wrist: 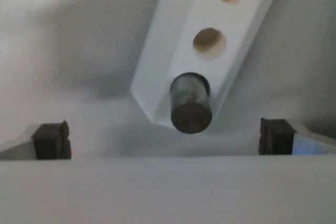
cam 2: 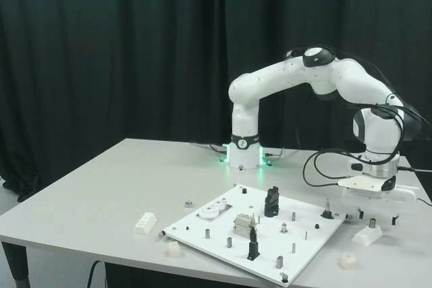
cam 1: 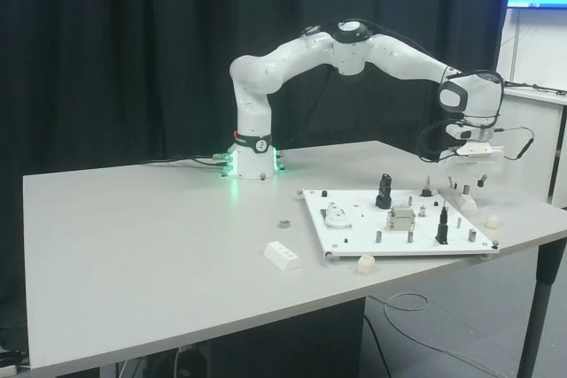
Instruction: Pick round peg 4.
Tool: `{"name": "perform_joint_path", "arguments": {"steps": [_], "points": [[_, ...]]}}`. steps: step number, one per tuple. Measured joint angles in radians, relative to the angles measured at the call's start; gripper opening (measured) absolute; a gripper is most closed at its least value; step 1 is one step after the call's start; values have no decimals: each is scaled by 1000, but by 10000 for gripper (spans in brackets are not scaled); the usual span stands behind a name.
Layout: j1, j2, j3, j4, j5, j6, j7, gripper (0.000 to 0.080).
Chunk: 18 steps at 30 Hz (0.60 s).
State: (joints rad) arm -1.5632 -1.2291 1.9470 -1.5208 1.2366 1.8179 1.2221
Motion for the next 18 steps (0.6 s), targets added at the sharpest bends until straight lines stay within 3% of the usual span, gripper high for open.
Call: {"name": "perform_joint_path", "arguments": {"steps": [8, 18], "points": [[3, 0, 7, -4, -33, 33, 20, 800], [3, 1, 7, -18, -41, 61, 23, 800]]}}
